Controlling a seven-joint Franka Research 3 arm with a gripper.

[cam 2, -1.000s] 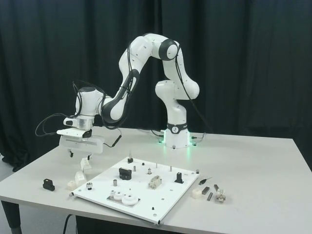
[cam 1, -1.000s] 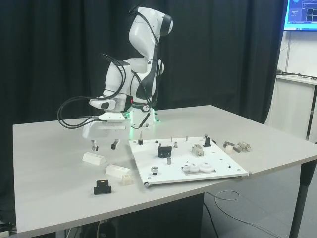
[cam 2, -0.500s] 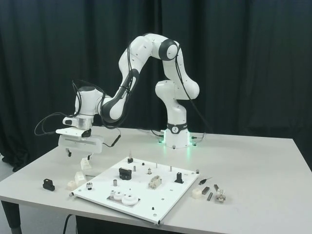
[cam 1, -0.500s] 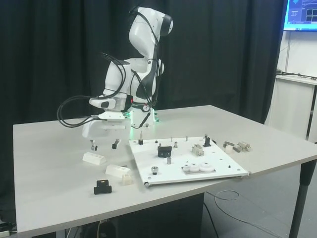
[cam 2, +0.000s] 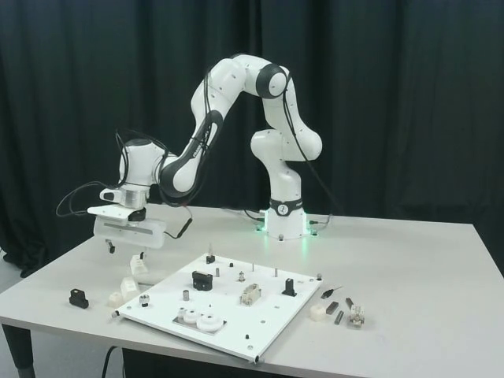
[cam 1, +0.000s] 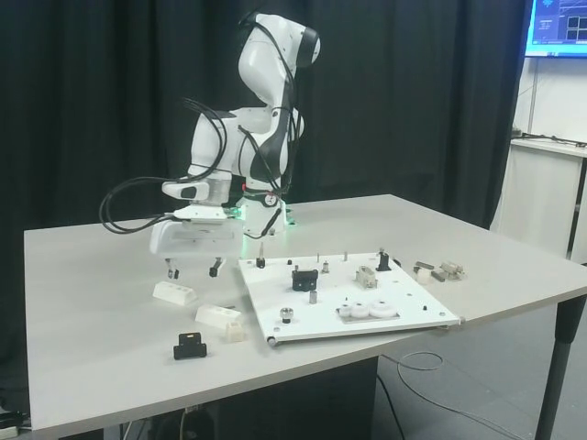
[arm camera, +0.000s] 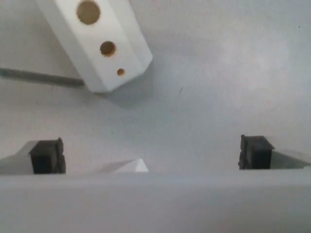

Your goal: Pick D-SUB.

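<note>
My gripper (cam 1: 193,271) hangs open and empty a little above the grey table, left of the white assembly plate (cam 1: 275,307). Just below it lies a white block (cam 1: 174,292), also visible from the second room camera (cam 2: 139,266). In the wrist view both black fingertips (arm camera: 46,156) stand wide apart with bare table between them. A white block with three holes (arm camera: 97,39) lies ahead of them, and a white corner (arm camera: 132,166) shows at the hand's edge. I cannot tell which part is the D-SUB.
A second white block (cam 1: 218,316), a small white piece (cam 1: 235,332) and a black part (cam 1: 190,346) lie near the front left. The plate carries black and white fittings and gears (cam 1: 369,310). Small loose parts (cam 1: 440,270) lie to its right.
The hand has risen slightly and drifted a little away from the plate. The fingers stay open and the blocks have not moved.
</note>
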